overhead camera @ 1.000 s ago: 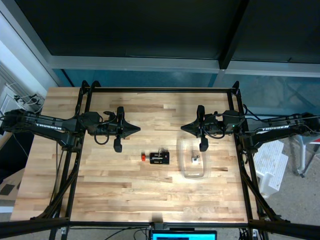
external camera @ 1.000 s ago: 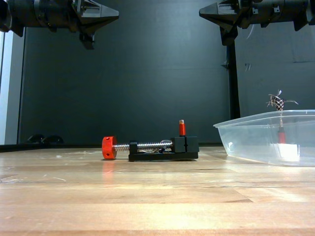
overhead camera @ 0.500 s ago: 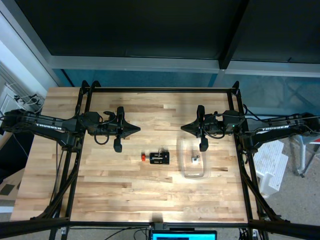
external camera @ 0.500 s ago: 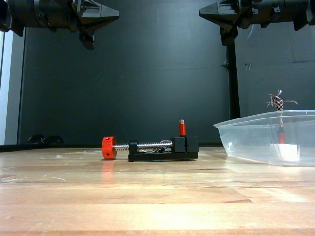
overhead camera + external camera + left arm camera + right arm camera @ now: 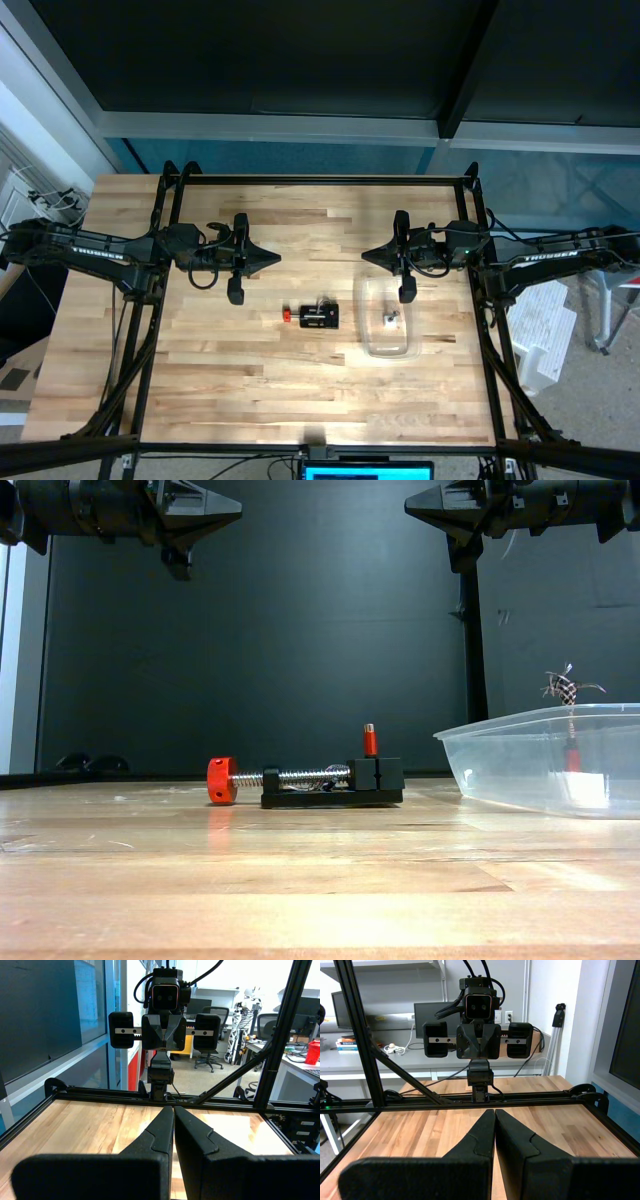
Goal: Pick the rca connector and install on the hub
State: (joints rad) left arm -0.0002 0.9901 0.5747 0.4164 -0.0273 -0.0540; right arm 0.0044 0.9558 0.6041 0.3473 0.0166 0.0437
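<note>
The rca connector (image 5: pixel 390 319), we saw, lay in the clear tray (image 5: pixel 372 345) on the wooden worktop (image 5: pixel 250 380) near the hub (image 5: pixel 320 317), while the left gripper (image 5: pixel 277 258) and right gripper (image 5: pixel 364 256) hung above, fingers (image 5: pixel 159 1135) closed, a dark wall (image 5: pixel 320 630) behind.

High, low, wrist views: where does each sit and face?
High view: above the near edge, looking down and away at table, hub and clear tray; both arms show, left claw and right claw shut, tips facing inward.
Low view: table height, near edge, looking level; both claws overhead.
Left wrist view: along the left claw toward the right arm.
Right wrist view: along the right claw toward the left arm.
Shared: high and low both show hub and clear tray.
</note>
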